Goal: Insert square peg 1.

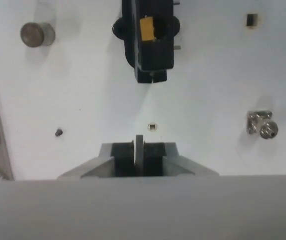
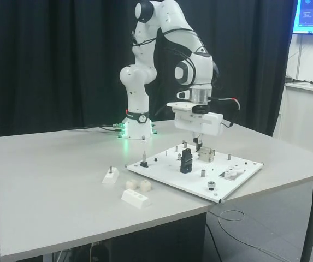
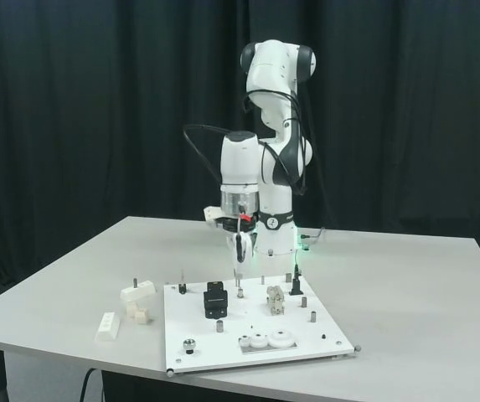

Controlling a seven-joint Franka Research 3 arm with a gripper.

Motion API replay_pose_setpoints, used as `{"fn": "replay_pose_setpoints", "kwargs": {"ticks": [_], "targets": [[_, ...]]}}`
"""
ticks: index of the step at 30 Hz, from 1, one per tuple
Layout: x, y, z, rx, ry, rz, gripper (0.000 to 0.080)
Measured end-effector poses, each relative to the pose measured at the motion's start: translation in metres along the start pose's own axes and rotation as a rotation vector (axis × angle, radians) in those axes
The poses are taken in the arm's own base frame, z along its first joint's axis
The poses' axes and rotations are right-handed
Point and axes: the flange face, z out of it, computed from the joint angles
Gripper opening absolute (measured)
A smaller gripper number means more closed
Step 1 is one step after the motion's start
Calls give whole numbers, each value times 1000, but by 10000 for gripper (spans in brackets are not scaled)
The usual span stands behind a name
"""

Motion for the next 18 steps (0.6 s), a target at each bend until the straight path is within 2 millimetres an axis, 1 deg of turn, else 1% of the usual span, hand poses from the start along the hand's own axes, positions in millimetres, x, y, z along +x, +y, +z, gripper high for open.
{"fn": "replay_pose_setpoints", "kwargs": {"ticks": [8, 18], "targets": [[-3, 8, 15, 23, 4, -24, 34], [-5, 11, 37, 22, 35, -76, 34]]}}
